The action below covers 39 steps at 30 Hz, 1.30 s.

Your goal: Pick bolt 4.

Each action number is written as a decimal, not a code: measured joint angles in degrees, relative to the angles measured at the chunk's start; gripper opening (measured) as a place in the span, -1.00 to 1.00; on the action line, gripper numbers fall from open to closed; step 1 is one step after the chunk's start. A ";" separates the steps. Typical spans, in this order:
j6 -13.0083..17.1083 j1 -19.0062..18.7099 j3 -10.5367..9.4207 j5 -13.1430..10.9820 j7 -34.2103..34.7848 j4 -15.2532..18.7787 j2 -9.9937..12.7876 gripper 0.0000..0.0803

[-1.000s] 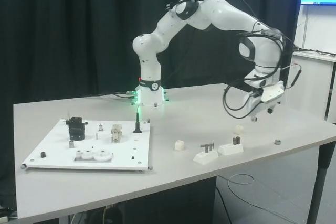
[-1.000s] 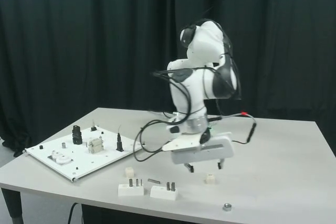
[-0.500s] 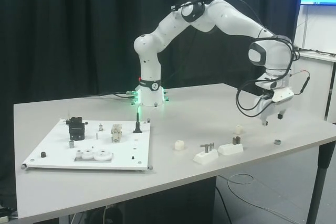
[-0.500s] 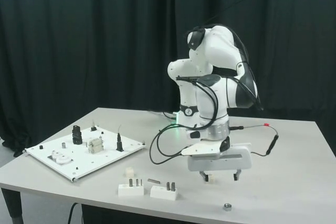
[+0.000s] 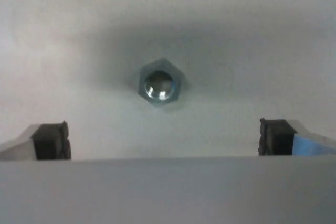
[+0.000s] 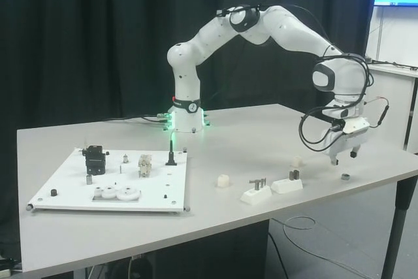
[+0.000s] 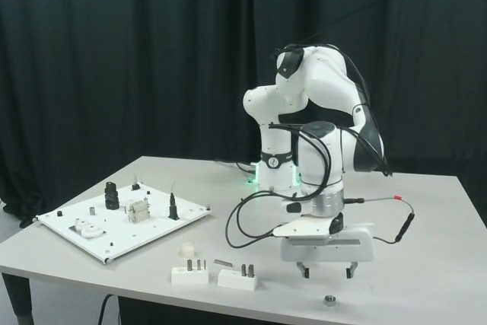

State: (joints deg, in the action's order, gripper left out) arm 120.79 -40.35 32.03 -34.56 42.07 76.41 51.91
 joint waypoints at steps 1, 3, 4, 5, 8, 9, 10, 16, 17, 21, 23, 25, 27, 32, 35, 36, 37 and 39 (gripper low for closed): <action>0.28 -0.02 -0.10 0.00 0.03 -0.04 0.16 0.99; 0.81 -0.05 -0.31 0.00 0.03 -0.12 0.46 0.99; 1.14 -0.06 -0.44 0.00 0.03 -0.14 0.61 0.99; 1.42 -0.07 -0.55 0.00 0.03 -0.16 0.73 0.99; 2.00 -0.11 -0.86 0.00 0.03 -0.32 1.18 0.99; 2.17 -0.15 -0.89 0.00 0.03 -0.37 1.33 0.99; 2.32 -0.20 -0.90 0.00 0.03 -0.45 1.50 0.99; 2.81 -0.52 -0.90 0.07 0.03 -1.09 2.56 0.99; 2.83 -0.54 -0.90 0.08 0.03 -1.27 2.77 0.99; 2.84 -0.55 -0.90 0.08 0.03 -2.13 3.69 0.99; 2.84 -0.55 -0.90 0.10 0.03 -2.57 4.14 0.99; 2.84 -0.54 -0.89 0.11 0.03 -3.07 4.62 0.99; 2.84 -0.52 -0.86 0.12 0.03 -3.50 5.08 0.99; 2.84 -0.46 -0.79 0.18 0.03 -4.58 6.20 0.99; 2.84 -0.38 -0.77 0.28 0.03 -5.10 6.76 0.99; 2.84 -0.36 -0.76 0.33 0.03 -5.27 6.94 0.99; 2.84 -0.35 -0.75 0.37 0.03 -5.40 7.08 0.99; 2.81 -0.30 -0.74 0.44 0.03 -5.65 7.34 0.99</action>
